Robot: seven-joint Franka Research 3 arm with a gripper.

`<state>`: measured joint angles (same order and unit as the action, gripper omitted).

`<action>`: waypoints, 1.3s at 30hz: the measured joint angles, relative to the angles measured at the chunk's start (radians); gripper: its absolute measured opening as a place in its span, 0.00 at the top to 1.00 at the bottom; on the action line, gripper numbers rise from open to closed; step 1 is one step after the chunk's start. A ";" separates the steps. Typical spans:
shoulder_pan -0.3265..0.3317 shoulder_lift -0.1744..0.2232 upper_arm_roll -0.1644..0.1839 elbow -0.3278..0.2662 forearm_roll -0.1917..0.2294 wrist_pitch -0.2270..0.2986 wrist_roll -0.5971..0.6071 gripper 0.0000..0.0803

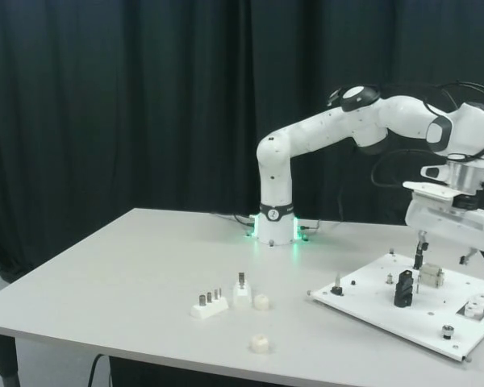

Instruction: Pick round peg 1.

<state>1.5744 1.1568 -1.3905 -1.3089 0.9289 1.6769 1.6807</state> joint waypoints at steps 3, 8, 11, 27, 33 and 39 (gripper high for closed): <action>-0.001 0.000 -0.012 -0.020 -0.022 0.000 -0.012 0.00; -0.003 0.000 -0.031 -0.063 -0.051 0.000 -0.050 0.00; -0.003 0.000 -0.043 -0.094 -0.062 0.000 -0.081 0.00; -0.005 -0.001 -0.095 -0.293 -0.078 0.014 -0.277 0.00; -0.003 -0.001 -0.099 -0.365 -0.078 0.041 -0.349 0.00; 0.000 -0.001 -0.103 -0.441 -0.078 0.079 -0.425 0.00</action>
<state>1.5749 1.1560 -1.4938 -1.7502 0.8511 1.7558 1.2558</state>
